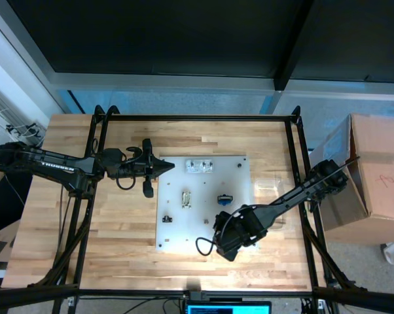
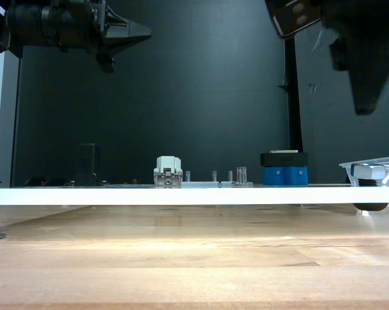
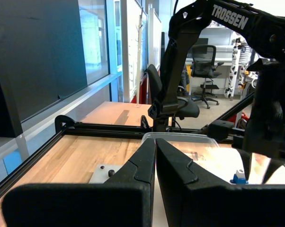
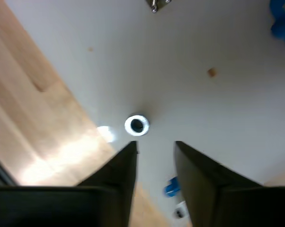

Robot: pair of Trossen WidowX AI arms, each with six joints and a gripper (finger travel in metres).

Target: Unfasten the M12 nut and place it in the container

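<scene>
Nut point(image 4: 136, 125) sits on its stud point(image 2: 369, 183), so unthreading and the drop into the container point(image 1: 270, 184) both look left to do, right gripper point(image 4: 154, 144) hovering just above it, jaws released, left gripper point(image 1: 169, 167) raised at the left edge of the board point(image 1: 203, 216), jaws clenched empty.

Both arms are matte black and slender. The left arm point(image 1: 53, 167) and right arm point(image 3: 230, 16) each carry white TROSSEN lettering. A thin black cable point(image 1: 198, 245) loops at the right wrist. The left gripper point(image 3: 155, 140) and right gripper point(image 4: 155, 144) have black, wedge-shaped fingers.
</scene>
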